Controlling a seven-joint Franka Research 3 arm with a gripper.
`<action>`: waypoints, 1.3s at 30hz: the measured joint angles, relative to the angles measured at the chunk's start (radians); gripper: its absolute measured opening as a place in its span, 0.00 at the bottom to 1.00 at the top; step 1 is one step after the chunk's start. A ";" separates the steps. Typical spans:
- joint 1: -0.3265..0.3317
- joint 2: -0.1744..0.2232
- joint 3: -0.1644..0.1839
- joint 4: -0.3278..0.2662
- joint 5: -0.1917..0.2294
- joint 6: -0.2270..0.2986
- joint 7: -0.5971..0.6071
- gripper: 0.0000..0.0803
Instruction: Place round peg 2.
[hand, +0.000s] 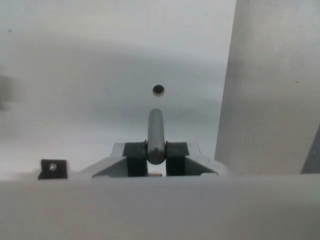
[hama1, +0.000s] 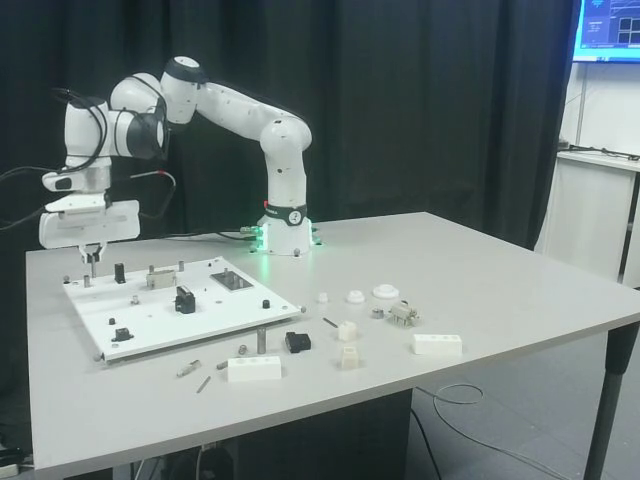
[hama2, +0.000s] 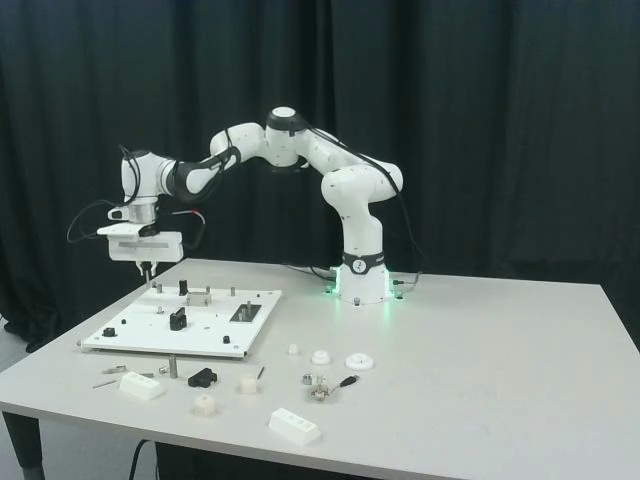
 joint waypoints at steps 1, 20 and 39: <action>-0.001 0.000 0.005 0.000 0.001 -0.005 0.003 0.09; -0.001 0.000 0.027 -0.001 0.002 -0.021 0.009 0.09; 0.002 -0.005 0.027 -0.004 0.012 -0.005 0.009 0.09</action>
